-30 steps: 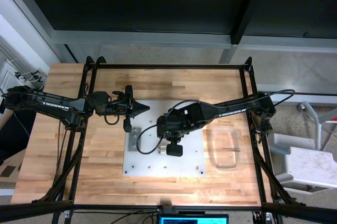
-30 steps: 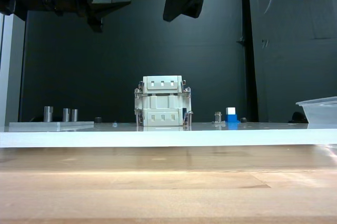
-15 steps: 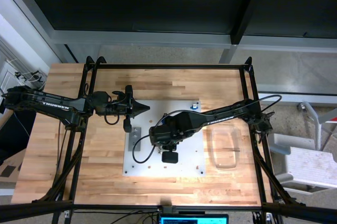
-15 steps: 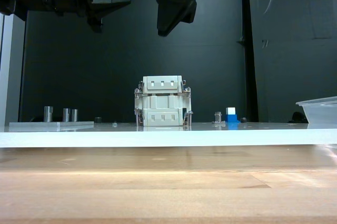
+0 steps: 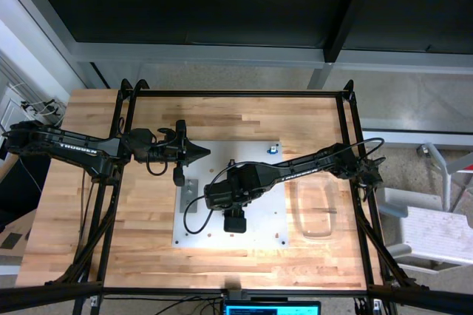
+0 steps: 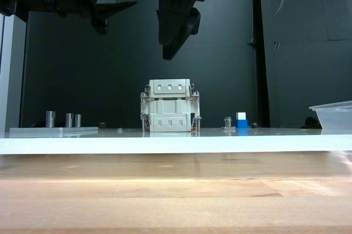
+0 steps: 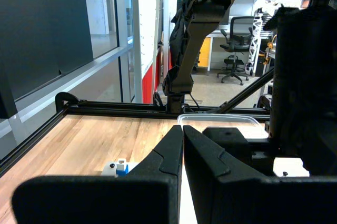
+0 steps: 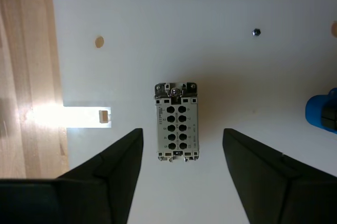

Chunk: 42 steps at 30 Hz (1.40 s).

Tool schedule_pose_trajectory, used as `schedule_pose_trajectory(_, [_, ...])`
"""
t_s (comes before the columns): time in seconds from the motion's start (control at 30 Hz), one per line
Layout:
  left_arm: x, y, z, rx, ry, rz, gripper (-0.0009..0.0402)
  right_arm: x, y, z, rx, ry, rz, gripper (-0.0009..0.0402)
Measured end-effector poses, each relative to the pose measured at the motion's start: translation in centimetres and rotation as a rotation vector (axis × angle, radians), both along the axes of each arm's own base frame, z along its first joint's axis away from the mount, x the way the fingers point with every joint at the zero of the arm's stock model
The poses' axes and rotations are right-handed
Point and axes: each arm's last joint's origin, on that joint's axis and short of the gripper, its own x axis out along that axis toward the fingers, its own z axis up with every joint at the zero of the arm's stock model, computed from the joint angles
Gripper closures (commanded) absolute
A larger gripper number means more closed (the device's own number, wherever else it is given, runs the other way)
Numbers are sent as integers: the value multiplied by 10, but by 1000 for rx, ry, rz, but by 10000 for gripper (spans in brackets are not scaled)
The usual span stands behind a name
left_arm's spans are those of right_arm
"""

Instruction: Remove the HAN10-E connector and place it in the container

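The HAN10-E connector (image 6: pixel 169 106) is a pale grey-beige block standing on the white board (image 5: pixel 264 220). In the right wrist view the HAN10-E connector (image 8: pixel 176 121) shows its two rows of sockets. My right gripper (image 8: pixel 181 132) is open and hangs well above it, one finger on each side, touching nothing. From the low view the right gripper (image 6: pixel 168 53) points down just over the connector. In the high view the right gripper (image 5: pixel 228 202) hides the connector. The clear container (image 5: pixel 314 210) lies empty to the right of the board. My left gripper (image 5: pixel 198 152) hovers shut over the board's far left corner.
A grey plate (image 6: pixel 52 130) with short pegs lies at the board's left. A small blue part (image 6: pixel 241 120) stands to the right of the connector, toward the container (image 6: pixel 333 114). Black frame rails (image 5: pixel 236 94) border the wooden table.
My right gripper has moved left and come down, so it now hangs over the connector. The left arm has stayed where it was.
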Motion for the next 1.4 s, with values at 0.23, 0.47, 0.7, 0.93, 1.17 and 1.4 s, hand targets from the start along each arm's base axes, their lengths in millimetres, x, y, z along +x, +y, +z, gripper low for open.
schedule_pose_trajectory(0.23, [0,0,0,0,1,0,393,2,2,-15,-13,49,4,106])
schedule_pose_trajectory(0.47, [0,0,0,0,0,0,393,6,4,-29,-22,76,8,88])
schedule_pose_trajectory(0.7, [0,0,0,0,1,0,393,12,6,-41,-24,78,14,89])
schedule_pose_trajectory(0.93, [0,0,0,0,1,0,393,16,7,-51,-31,91,25,89])
schedule_pose_trajectory(1.17, [0,0,0,0,1,0,393,18,7,-55,-35,96,34,119])
schedule_pose_trajectory(1.4, [0,0,0,0,1,0,393,18,7,-55,-40,96,53,171])
